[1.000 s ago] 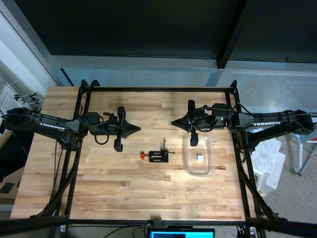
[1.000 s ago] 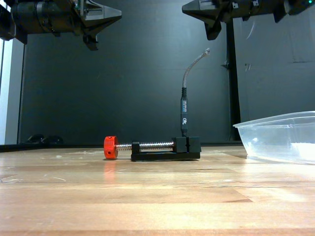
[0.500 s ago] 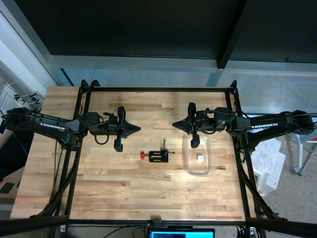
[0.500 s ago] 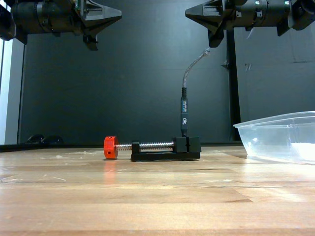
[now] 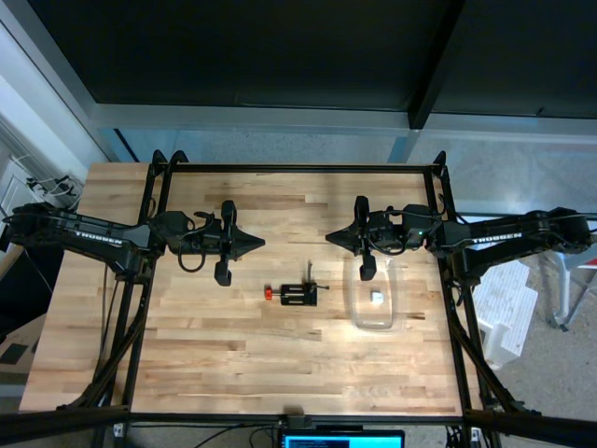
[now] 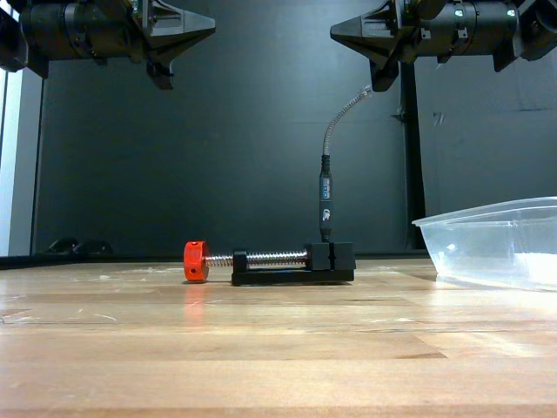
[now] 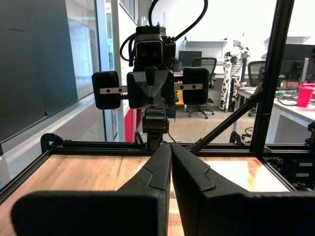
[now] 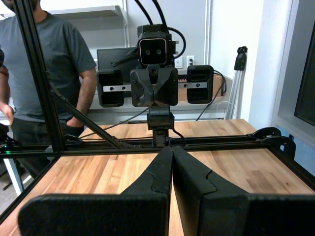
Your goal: Pick the USB-C connector and install on taskboard
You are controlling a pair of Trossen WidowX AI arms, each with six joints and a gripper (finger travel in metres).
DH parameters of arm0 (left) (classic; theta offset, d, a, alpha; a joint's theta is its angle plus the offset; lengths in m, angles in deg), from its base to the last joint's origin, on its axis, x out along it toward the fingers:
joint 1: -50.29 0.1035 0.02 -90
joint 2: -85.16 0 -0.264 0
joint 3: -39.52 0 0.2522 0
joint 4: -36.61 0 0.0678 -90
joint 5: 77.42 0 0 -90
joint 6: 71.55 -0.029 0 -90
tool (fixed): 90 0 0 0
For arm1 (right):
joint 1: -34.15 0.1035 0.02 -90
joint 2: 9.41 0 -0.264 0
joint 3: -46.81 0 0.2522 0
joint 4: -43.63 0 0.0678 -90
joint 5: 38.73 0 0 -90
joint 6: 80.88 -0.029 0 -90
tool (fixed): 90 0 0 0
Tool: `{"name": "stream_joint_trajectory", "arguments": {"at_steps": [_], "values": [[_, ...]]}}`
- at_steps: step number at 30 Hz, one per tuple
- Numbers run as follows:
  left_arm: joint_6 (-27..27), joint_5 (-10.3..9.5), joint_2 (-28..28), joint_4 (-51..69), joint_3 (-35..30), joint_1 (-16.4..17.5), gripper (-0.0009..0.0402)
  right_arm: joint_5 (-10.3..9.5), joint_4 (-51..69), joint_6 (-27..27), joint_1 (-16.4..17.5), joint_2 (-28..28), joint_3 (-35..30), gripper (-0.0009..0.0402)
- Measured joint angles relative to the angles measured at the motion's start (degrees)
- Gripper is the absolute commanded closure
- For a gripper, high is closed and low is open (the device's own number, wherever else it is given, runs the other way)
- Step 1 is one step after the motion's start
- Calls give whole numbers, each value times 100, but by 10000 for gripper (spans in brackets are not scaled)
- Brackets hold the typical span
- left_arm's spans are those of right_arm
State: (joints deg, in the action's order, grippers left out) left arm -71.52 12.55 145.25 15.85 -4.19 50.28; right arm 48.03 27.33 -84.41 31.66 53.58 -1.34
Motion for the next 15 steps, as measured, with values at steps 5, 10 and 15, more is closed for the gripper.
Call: {"name": "stream_joint_trajectory", "arguments": {"at_steps": [5, 10, 15], "values": [[0, 0, 0, 2, 2, 0, 393, -2, 4, -7, 9, 0, 0, 393], [2, 0, 0, 2, 0, 0, 393, -2, 9, -46, 17, 0, 0, 393], [2, -2, 0, 2, 0, 0, 393, -2, 20, -48, 22, 2, 0, 393]]}}
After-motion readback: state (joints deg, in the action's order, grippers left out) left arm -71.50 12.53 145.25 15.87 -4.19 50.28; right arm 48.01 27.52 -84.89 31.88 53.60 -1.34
